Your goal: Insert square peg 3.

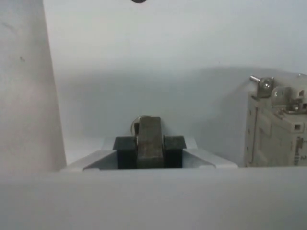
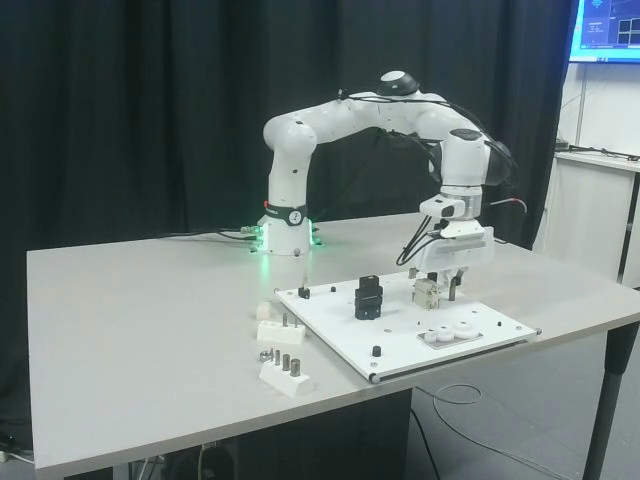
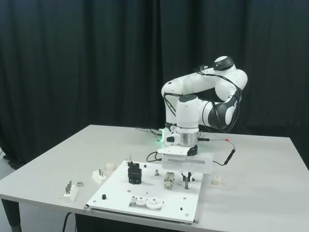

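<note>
In the wrist view my gripper (image 1: 149,152) is shut on a grey square peg (image 1: 149,140), which stands upright between the two black pads (image 1: 124,151). The peg's tip hangs just over the white board (image 1: 144,72), with a small round shape partly hidden behind it. From the first room view the gripper (image 2: 454,283) points straight down over the board's (image 2: 400,345) right half, and the peg (image 2: 453,291) sticks out below it. The second room view has the gripper (image 3: 186,180) low over the board (image 3: 145,195), next to a small grey module (image 3: 169,181).
The grey module (image 1: 276,124) (image 2: 427,292) stands close beside the gripper. A black block (image 2: 368,297) and white gears (image 2: 450,336) sit on the board. Two white peg holders (image 2: 285,371) (image 2: 275,327) lie on the table to its left. A small white part (image 3: 217,180) lies off the board's other side.
</note>
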